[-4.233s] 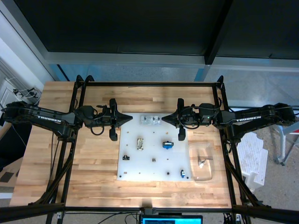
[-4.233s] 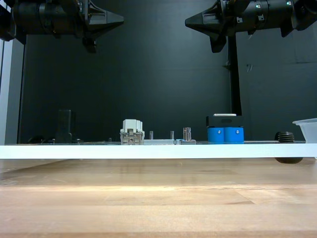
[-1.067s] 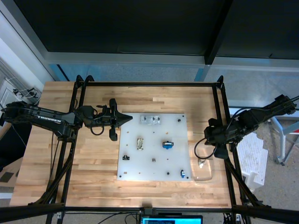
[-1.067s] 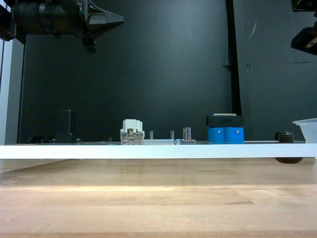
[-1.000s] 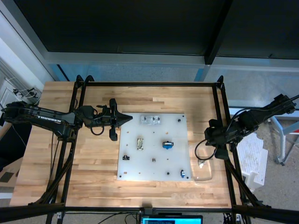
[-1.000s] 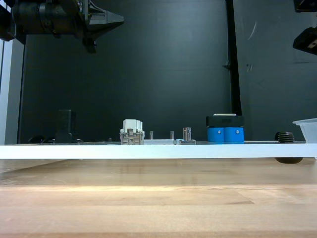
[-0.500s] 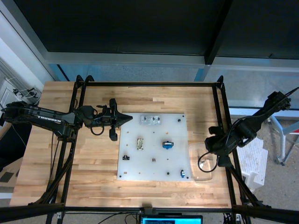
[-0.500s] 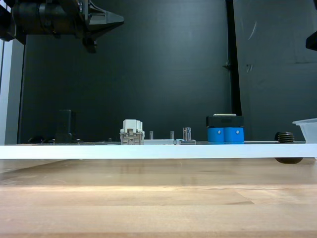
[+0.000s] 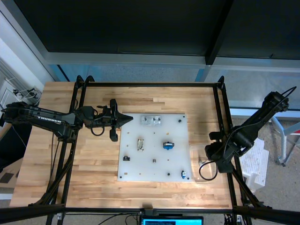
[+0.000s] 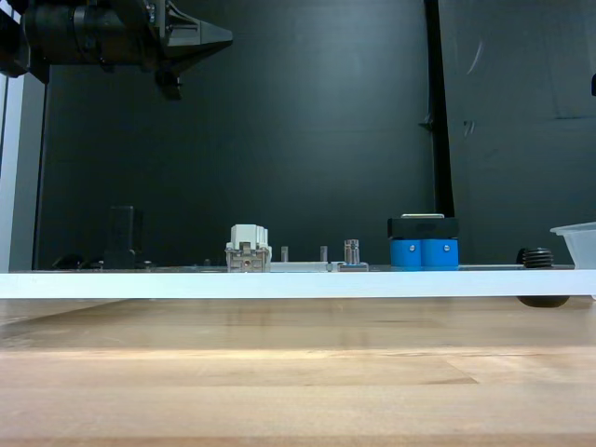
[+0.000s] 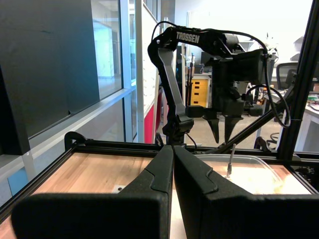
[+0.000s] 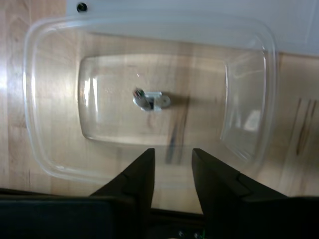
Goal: Pick the RJ45 connector and install on taskboard
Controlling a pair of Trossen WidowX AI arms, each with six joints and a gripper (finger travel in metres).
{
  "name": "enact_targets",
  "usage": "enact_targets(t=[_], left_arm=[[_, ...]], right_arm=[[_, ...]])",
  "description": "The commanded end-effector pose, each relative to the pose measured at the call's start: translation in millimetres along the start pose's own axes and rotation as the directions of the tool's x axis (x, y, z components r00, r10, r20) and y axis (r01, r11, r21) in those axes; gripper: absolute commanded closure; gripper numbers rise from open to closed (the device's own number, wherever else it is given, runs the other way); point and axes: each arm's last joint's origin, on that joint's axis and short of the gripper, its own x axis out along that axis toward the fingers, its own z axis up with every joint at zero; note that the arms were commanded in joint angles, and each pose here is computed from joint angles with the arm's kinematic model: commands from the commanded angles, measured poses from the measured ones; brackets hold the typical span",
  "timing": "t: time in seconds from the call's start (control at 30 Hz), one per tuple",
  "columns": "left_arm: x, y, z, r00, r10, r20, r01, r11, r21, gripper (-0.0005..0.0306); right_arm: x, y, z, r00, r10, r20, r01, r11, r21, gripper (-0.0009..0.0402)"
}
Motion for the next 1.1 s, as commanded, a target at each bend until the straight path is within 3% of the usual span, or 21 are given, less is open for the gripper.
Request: enact_targets(t=[0.03, 0.47, 0.87, 1.1], left_arm=[[0.0, 0.1, 0, 1.0, 0.0, 0.0, 0.0, 1.0, 0.0, 0.03], [0.0, 0.1, 0, 1.0, 0.0, 0.0, 0.0, 1.0, 0.0, 0.03], [0.0, 0.0, 0, 1.0, 0.0, 0.0, 0.0, 1.0, 0.0, 0.03], [0.1, 0.0, 0, 1.0, 0.0, 0.0, 0.0, 1.0, 0.0, 0.03]], right_arm=[[3.5, 3.1, 3.2, 1.0, 0.002, 0.004, -0.002, 1.0, -0.003, 0.0263], [15.1, 12.1, 8.1, 0.999, -0.045, -0.005, 0.045, 0.999, -0.029, 0.0238], [25.3, 16.2, 10.6, 0.999, -0.035, 0.03, 0.036, 0.999, -0.019, 0.0237], [35.5, 16.3, 7.9, 0.999, -0.029, 0.036, 0.03, 0.999, -0.015, 0.0198]])
